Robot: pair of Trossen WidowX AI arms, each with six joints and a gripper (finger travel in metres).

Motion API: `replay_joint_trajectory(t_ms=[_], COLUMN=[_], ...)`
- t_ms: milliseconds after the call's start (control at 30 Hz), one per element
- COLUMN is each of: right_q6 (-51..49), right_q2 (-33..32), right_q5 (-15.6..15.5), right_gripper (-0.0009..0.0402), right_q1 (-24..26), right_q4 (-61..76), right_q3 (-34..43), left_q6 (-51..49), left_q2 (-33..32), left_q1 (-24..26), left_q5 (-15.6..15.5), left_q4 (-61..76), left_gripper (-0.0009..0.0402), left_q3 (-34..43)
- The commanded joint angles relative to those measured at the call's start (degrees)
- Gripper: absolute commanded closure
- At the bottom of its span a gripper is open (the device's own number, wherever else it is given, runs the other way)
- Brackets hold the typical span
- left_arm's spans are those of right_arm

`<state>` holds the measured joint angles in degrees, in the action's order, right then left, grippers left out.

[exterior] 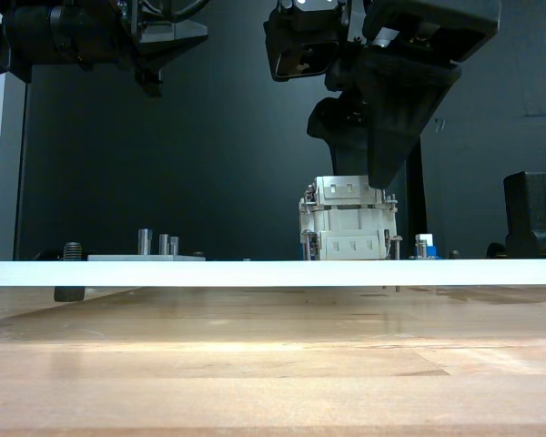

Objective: Remove the HAN10E connector from the taskboard and place in the container

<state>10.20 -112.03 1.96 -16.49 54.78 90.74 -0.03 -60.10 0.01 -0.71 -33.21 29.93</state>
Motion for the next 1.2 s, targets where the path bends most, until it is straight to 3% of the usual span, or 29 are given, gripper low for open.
replay_joint_trajectory(t_ms=[33,433,567,1033,1200], right_q6=[0.09,1.38,2.25,4.37,4.39], right_q2=[0.02,-1.88,-1.86,-1.33,0.00], right_q5=[0.00,-0.44,-0.02,0.00,-0.02], right_gripper=[0.0095,0.0095,0.0115,0.0333,0.0391], right_q1=[0.00,0.02,0.07,0.09,0.11], right_q4=[-0.55,-1.55,-1.53,-1.14,-1.09], right_q3=[-0.33,-0.33,-0.33,-0.33,-0.33], left_q6=[0.00,0.00,0.00,0.00,0.00], left_q2=[-0.02,-0.02,-0.02,-0.02,-0.02], left_q1=[-0.02,-0.02,0.00,0.00,-0.02], left_q5=[0.02,0.02,0.02,0.02,0.02], left_q4=[-0.04,-0.07,-0.04,-0.07,-0.04], left_gripper=[0.0393,0.0393,0.0393,0.0393,0.0393], left_q3=[0.02,0.02,0.02,0.02,0.02])
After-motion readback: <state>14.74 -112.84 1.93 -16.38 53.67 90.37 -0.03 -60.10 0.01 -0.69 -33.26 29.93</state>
